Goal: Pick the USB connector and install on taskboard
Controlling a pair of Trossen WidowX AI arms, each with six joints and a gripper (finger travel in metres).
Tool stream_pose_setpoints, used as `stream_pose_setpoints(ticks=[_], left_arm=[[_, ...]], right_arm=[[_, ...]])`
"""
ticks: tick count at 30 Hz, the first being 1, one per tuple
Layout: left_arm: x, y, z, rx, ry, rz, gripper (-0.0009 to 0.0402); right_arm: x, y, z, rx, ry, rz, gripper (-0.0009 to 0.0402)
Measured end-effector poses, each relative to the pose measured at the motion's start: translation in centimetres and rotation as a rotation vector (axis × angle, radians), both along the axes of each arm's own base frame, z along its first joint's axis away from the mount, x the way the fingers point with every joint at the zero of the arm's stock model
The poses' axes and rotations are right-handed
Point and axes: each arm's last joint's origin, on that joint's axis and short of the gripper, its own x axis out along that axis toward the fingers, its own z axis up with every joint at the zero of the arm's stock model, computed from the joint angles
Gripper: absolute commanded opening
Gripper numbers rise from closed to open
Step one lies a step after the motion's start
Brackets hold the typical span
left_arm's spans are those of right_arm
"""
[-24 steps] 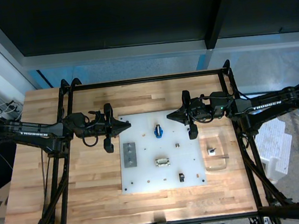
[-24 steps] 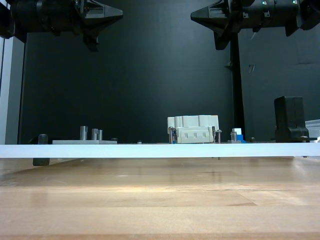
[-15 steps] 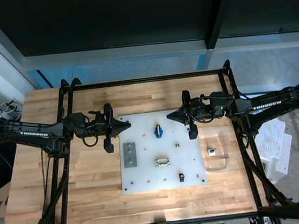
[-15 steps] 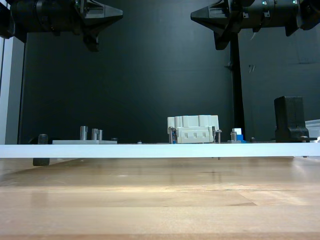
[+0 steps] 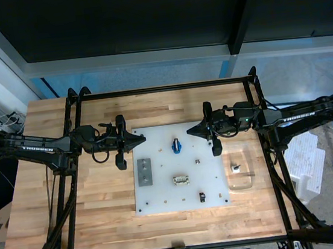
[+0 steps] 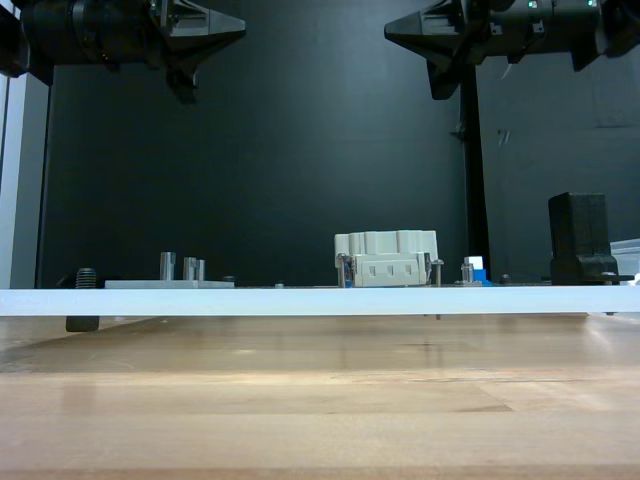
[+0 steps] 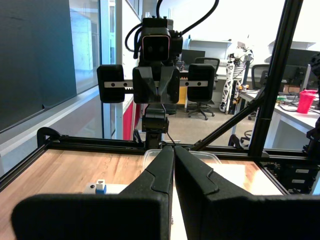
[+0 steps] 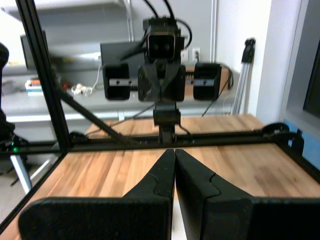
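Observation:
The taskboard (image 5: 162,192) is a white square panel in the middle of the table. The USB connector (image 5: 203,196), a small black block, stands upright on the board near its front right corner, and shows in the low view (image 6: 579,238) too. My left gripper (image 5: 142,138) hovers high over the board's back left edge, shut and holding nothing (image 7: 174,150). My right gripper (image 5: 190,131) hangs high over the back of the board, facing the left one, also shut and holding nothing (image 8: 174,152). Both are far above the board (image 6: 300,301) in the low view.
On the board sit a grey metal block (image 5: 144,171), a blue upright part (image 5: 176,146) and a beige multi-pin socket (image 5: 181,180). A clear plastic tray (image 5: 244,180) with a small white chip (image 5: 235,168) lies right of the board. A black frame rail (image 5: 162,89) runs along the back.
My right gripper has drawn back slightly to the right. The left arm and the things on the board have not moved.

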Motion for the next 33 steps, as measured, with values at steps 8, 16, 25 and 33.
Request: stream_pose_setpoints(ticks=[8, 16, 25, 33], left_arm=[[0.0, 0.0, 0.0, 0.000, 0.000, 0.001, 0.0000], [0.0, 0.0, 0.0, 0.000, 0.000, 0.001, 0.0000], [0.0, 0.0, 0.0, 0.000, 0.000, 0.001, 0.0000], [0.0, 0.0, 0.0, 0.000, 0.000, 0.001, 0.0000]], right_arm=[[-2.6, 0.1, 0.4, 0.016, 0.173, -0.001, 0.0000], [-5.9, 0.2, 0.1, 0.056, 0.317, -0.014, 0.0000], [-8.0, 0.4, -0.9, 0.083, 0.478, -0.018, 0.0000], [-8.9, 1.5, -1.5, 0.092, 0.612, 0.021, 0.0000]])
